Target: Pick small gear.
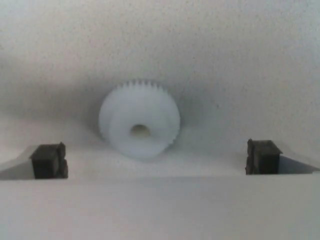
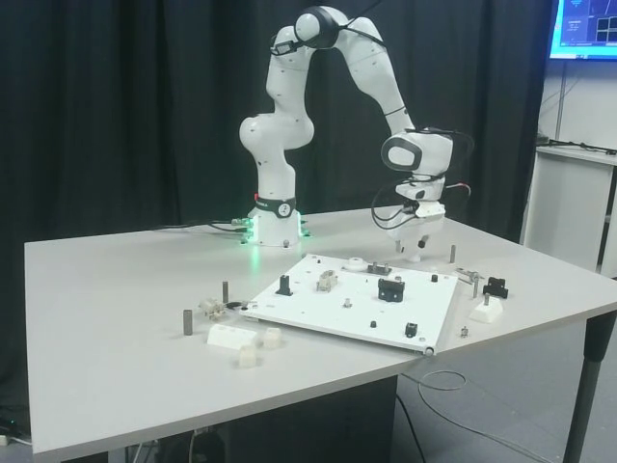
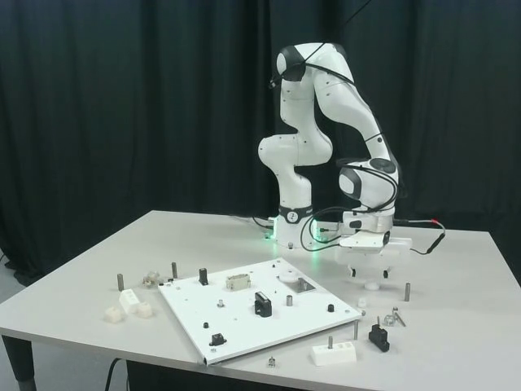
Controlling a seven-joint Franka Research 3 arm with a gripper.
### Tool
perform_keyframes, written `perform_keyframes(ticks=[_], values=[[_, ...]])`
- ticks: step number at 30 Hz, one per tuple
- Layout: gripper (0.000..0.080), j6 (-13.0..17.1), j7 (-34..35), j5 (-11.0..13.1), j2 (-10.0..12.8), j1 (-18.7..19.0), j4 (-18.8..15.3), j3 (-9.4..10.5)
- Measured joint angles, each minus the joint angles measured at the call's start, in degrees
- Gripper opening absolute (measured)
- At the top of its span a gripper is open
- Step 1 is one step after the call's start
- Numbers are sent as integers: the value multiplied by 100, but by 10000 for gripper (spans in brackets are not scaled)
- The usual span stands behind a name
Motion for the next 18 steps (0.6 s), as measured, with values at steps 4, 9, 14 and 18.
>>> perform_keyframes(ticks=[4, 9, 14, 18], values=[[799, -67, 18, -9, -45, -4, 16, 10], [800, -105, 18, -9, -100, -9, 24, 15], [800, -162, 18, -9, -146, -9, 26, 17], [800, -194, 18, -9, -177, -9, 29, 18]])
